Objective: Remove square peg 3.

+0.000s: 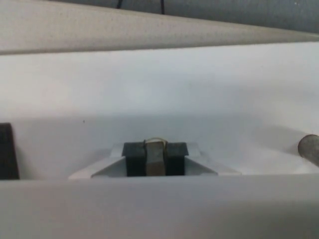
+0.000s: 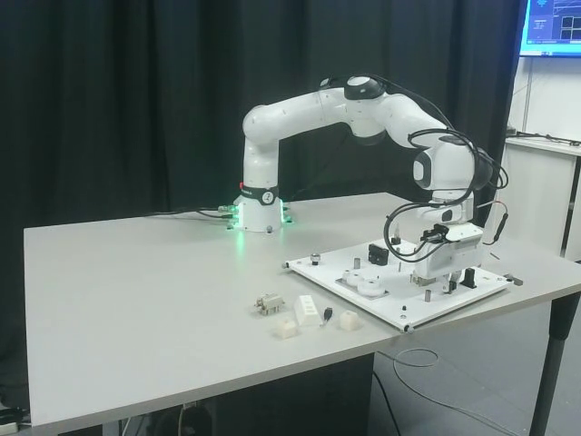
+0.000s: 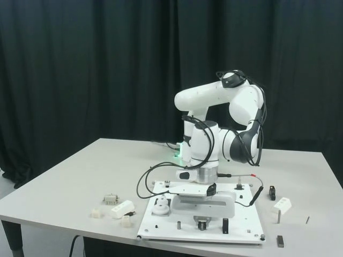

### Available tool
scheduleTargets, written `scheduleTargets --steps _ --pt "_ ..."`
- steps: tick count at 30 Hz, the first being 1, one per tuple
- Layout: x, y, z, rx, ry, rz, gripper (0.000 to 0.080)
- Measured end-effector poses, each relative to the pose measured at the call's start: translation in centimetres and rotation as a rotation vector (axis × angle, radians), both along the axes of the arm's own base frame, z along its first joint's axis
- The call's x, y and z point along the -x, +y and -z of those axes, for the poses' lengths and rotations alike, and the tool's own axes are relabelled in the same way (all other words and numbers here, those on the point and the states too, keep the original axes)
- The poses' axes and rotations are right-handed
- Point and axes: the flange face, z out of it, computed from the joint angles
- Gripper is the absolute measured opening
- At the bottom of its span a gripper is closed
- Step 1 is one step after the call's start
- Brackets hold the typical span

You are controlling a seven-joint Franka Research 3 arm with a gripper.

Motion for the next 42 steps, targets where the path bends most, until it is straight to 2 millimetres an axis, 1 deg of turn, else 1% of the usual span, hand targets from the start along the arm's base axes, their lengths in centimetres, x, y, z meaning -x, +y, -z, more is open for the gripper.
scheduleTargets --steps 42 --pt "0.0 -0.05 -0.05 -0.011 0.0 0.108 0.0079"
